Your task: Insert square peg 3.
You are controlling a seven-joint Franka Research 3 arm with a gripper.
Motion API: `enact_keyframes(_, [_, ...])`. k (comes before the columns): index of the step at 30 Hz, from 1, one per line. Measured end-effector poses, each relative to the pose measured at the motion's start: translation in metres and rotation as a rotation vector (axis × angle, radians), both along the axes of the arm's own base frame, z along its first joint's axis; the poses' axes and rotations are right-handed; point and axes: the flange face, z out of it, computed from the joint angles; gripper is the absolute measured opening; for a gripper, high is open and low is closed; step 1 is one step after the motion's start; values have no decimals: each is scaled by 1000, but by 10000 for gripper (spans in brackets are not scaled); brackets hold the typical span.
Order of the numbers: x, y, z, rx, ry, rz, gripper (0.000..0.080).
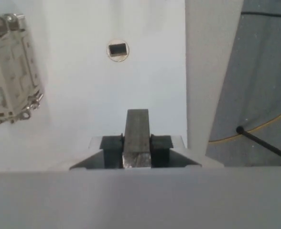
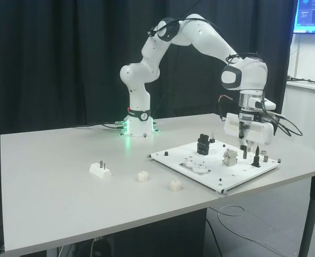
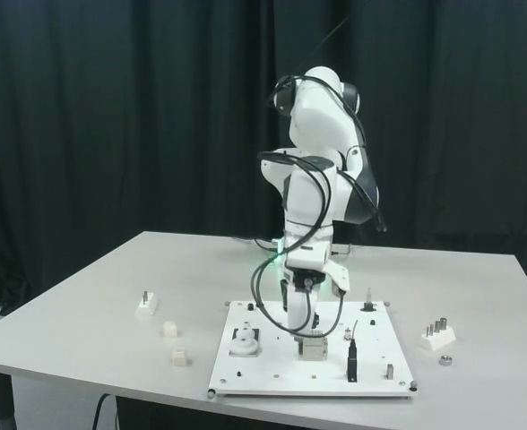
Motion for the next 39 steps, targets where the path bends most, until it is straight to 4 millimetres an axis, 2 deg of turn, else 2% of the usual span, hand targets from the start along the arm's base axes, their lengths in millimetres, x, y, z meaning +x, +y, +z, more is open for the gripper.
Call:
enact_keyframes(14, [5,6,-23,-10,19,7,115])
enact_keyframes(39, [3,16,-42,10,55,-24,115])
